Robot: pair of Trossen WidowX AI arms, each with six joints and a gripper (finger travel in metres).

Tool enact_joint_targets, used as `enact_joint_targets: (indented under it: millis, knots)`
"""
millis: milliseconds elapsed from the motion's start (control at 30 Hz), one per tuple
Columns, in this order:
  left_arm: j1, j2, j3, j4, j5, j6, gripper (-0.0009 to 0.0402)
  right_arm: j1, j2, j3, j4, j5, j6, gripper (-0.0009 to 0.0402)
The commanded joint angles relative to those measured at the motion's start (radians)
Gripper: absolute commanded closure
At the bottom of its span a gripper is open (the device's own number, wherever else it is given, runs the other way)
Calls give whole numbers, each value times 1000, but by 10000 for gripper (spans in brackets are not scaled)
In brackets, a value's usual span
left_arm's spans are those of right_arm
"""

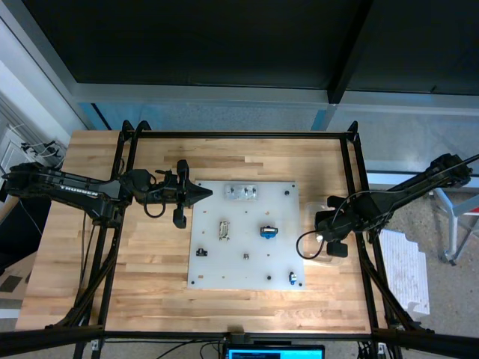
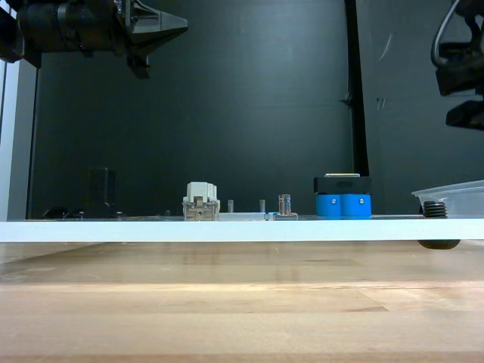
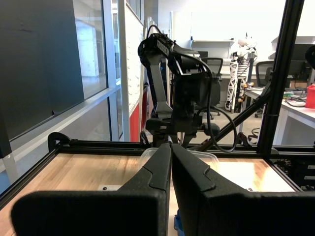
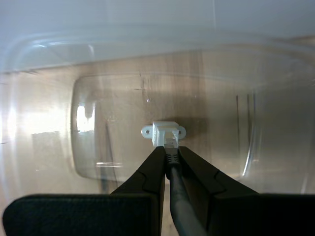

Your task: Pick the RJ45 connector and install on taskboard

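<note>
The RJ45 connector (image 4: 165, 132) is a small white block with two side ears and a dark cable boot behind it. It lies in a clear plastic tray (image 4: 98, 49). My right gripper (image 4: 167, 150) is shut on the boot, just behind the white block. From above, the right gripper (image 1: 333, 243) hangs over the tray (image 1: 318, 258) right of the taskboard (image 1: 239, 262). My left gripper (image 1: 206, 193) is shut on nothing and hovers high over the board's left edge, pointing right.
On the white board stand a blue fitting (image 2: 342, 198), a beige socket (image 2: 200, 204) and a silver block (image 1: 242, 193). A black frame (image 1: 352, 187) rings the wooden table. The right arm (image 3: 182, 88) shows beyond the left gripper (image 3: 171, 147).
</note>
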Motion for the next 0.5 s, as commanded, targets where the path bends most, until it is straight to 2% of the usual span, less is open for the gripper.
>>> enact_joint_targets:
  millis: [33,500]
  knots:
    - [0,0,0,0,0,0,393,0,0,47,-43,1,-13,391]
    - [0,0,0,0,0,0,393,1,0,216,-195,1,-42,391]
